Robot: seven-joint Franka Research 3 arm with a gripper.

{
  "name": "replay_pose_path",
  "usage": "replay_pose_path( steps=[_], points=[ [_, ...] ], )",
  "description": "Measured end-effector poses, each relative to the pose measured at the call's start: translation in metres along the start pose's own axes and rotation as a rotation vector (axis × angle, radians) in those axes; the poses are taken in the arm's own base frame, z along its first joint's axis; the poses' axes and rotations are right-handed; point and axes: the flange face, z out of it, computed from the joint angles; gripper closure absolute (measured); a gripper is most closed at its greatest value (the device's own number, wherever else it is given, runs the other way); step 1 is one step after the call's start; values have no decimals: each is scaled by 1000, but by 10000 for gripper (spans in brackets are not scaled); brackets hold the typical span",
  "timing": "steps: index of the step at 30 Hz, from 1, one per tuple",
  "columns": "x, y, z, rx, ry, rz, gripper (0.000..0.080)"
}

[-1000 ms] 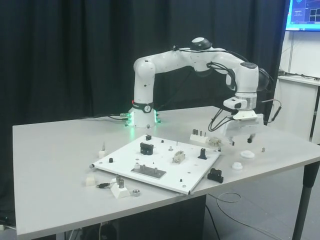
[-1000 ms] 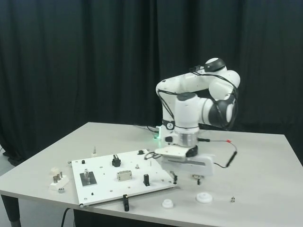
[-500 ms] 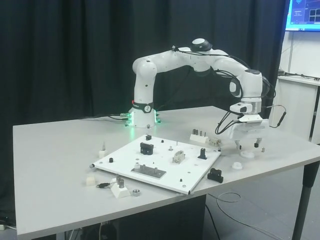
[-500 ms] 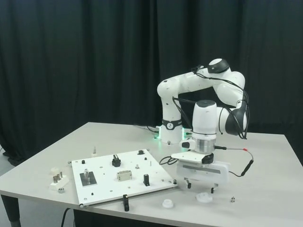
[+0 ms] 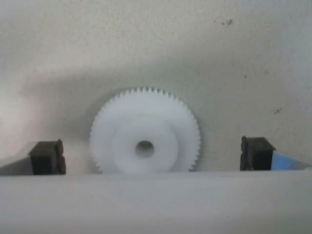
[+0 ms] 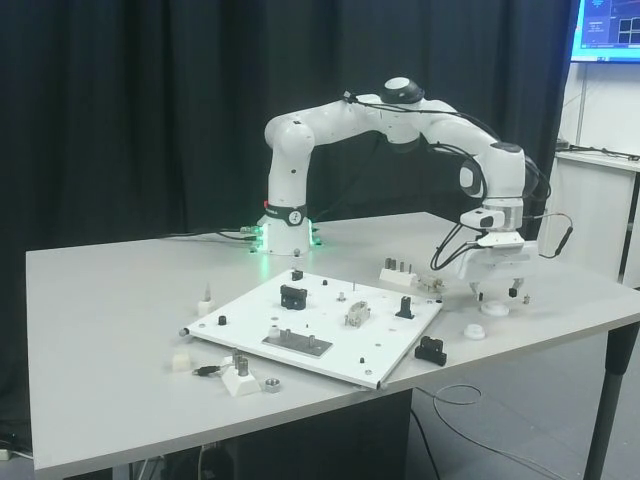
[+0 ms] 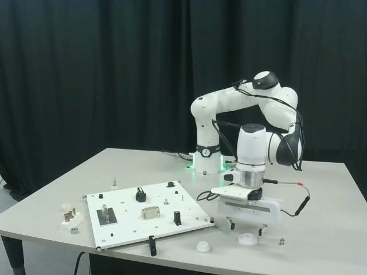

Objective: Pick large gear.

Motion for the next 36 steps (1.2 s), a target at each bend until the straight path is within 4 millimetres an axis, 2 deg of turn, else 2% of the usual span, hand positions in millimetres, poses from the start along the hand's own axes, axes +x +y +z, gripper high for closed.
replay_pose_path(
  steps=[21, 35, 36],
  points=[
    [-5, 0, 9, 6, 9, -7, 3],
    [-14, -1, 22, 9, 14, 0, 3],
    [-15, -1, 22, 9, 15, 2, 90]
  ],
)
